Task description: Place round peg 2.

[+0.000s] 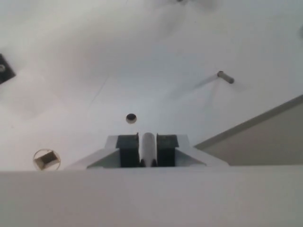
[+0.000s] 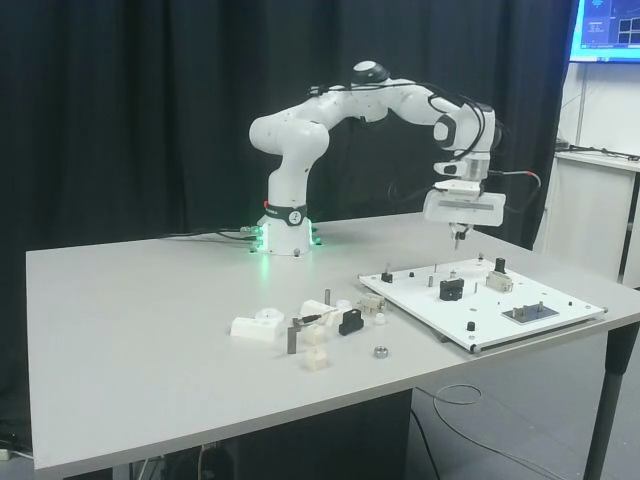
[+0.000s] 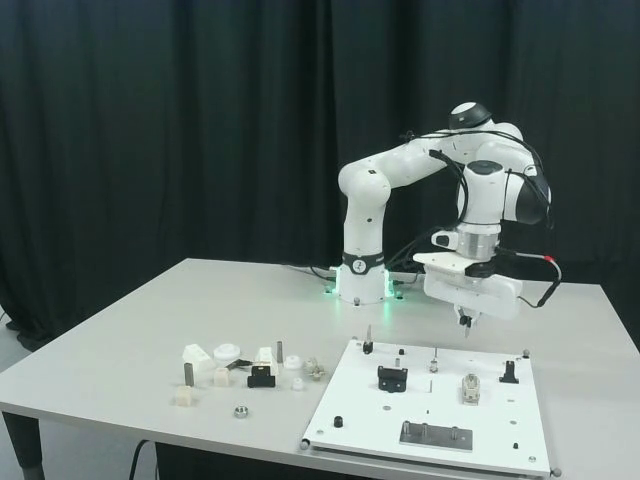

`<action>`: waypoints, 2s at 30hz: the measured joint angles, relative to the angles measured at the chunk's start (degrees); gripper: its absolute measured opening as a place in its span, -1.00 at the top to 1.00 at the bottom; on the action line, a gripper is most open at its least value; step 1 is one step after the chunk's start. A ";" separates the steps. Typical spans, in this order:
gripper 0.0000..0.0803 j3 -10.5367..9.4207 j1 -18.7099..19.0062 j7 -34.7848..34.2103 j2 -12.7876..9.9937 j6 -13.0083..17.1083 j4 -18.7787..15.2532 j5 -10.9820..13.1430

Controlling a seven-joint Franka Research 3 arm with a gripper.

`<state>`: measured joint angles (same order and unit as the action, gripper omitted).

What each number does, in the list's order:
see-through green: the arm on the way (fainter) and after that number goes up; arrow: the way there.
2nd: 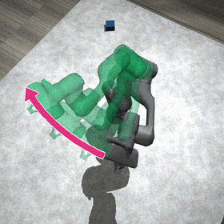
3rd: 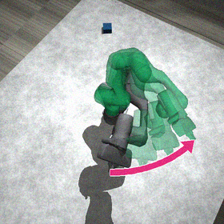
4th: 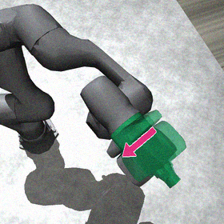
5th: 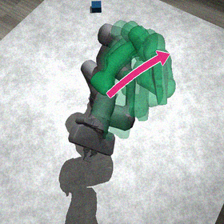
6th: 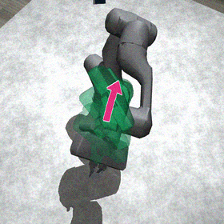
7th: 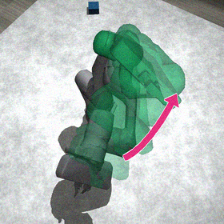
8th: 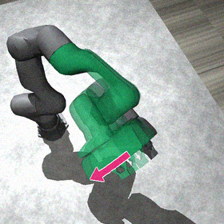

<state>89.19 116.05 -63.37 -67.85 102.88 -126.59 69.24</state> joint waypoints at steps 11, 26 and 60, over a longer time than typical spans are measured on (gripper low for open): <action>0.82 0.80 0.09 0.00 0.00 -0.88 0.02 -0.13; 0.82 0.46 0.08 0.00 -0.08 -0.78 -0.01 -0.23; 0.82 0.24 -0.14 0.00 -0.20 1.48 -0.54 -3.17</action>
<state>89.43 115.91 -63.37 -68.04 104.37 -127.13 66.08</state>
